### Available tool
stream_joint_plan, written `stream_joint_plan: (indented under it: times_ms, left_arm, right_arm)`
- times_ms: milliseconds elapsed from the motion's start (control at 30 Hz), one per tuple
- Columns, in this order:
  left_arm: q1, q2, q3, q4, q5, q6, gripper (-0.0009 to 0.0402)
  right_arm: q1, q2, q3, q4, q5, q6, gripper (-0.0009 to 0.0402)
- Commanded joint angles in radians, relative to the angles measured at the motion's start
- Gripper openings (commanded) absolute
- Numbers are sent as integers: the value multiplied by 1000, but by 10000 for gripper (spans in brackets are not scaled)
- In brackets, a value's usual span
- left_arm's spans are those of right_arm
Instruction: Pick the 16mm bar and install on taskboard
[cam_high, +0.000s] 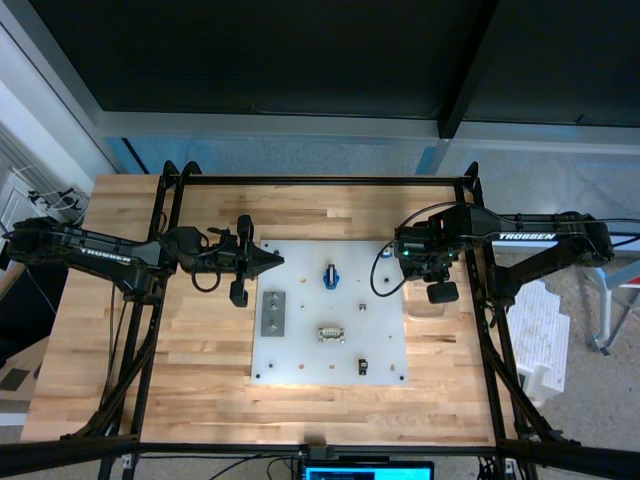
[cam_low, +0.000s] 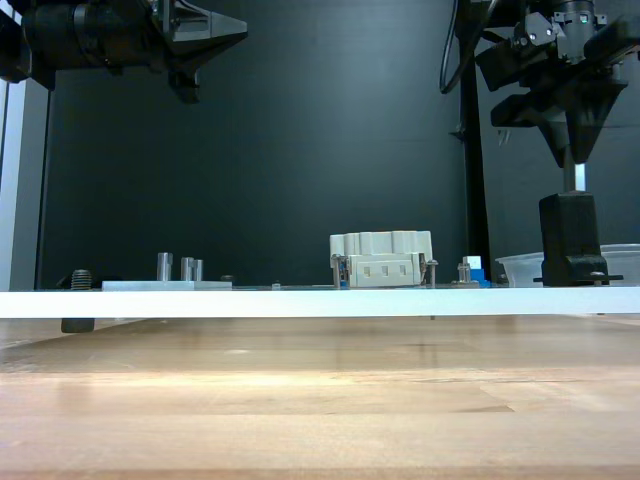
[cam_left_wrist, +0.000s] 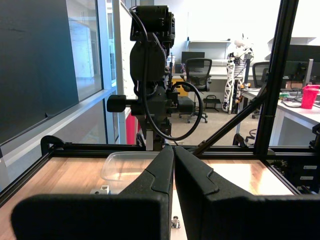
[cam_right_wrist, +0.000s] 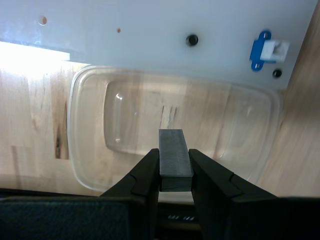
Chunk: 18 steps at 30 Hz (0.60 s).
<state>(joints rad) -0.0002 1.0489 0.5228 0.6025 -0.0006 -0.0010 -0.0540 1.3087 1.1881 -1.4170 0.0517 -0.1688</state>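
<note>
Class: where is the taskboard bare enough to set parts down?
Free: far edge behind blue knob; near-left corner, nearer than grey block. Crowded: around beige connector. Left gripper, shut, over taskboard's far-left corner; right gripper holds bar over tub.

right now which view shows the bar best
Right wrist view: the bar fills the right claw, clamped over the tub. Low view shows a sliver; the others hide it. Left claw hangs shut over the board's left edge.

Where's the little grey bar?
The 16mm bar is in the right gripper, over the clear tub right of the taskboard; the left gripper hovers at its left edge.
</note>
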Motion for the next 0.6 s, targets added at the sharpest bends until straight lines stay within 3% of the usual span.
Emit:
stream_joint_plan:
  times_ms: [33,200,600]
  left_arm:
    - [0,0,0,0,0,0,0]
    - [0,0,0,0,0,0,0]
    - [0,0,0,0,0,0,0]
  right_arm:
    - [10,0,-1,-10,2,9,13]
    - [56,2,-1,-13,10,104,13]
    - [264,61,0,32,8,396,13]
